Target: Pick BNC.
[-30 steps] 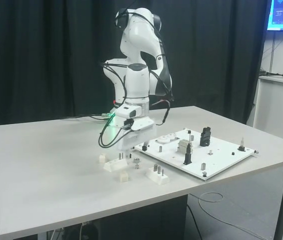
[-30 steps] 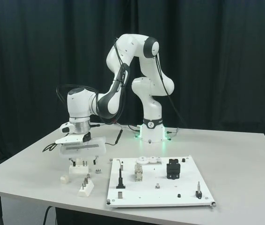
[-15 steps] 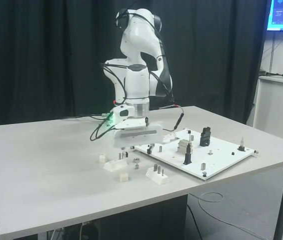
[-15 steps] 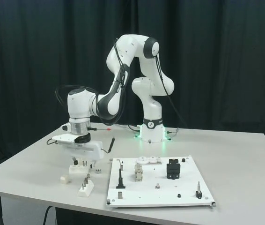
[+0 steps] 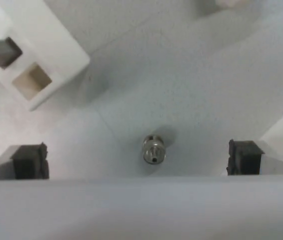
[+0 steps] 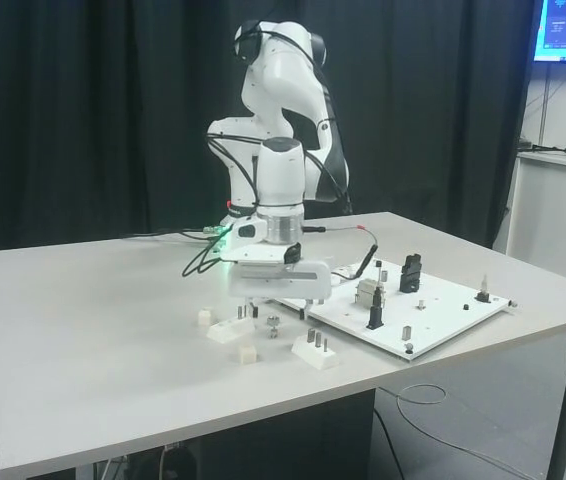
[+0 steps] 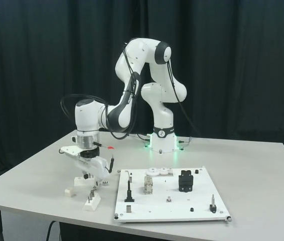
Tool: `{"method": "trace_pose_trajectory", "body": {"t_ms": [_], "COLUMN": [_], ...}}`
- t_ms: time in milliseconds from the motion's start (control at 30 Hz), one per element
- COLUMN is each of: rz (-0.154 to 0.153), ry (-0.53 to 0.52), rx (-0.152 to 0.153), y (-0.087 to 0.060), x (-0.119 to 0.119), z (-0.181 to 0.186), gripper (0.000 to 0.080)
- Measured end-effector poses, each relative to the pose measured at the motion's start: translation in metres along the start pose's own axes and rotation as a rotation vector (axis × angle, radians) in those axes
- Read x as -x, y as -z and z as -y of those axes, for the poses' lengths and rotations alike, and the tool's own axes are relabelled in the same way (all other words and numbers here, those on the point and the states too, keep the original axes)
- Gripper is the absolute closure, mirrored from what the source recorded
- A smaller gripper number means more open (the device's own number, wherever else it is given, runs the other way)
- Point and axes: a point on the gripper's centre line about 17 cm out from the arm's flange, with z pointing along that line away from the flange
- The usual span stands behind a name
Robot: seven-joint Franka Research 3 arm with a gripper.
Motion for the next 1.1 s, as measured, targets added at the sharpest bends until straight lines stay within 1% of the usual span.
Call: {"method": "trace_pose_trajectory", "body": {"t_ms": [100, 233, 367, 633, 1100], "rz": [0.007, 0.014, 0.018, 0.028, 0.049], "ry": [0.015, 0.063, 0.091, 0.117, 0.161], "rx": [0.011, 0.028, 0.038, 0.044, 0.053], "y": [-0.004, -0.008, -0.011, -0.014, -0.025], "x": [0.003, 0.005, 0.006, 0.008, 0.014], "z": [0.000, -0.001, -0.003, -0.007, -0.013], "gripper": [0.0003, 0.0003, 0.0003, 0.0003, 0.0003]}}
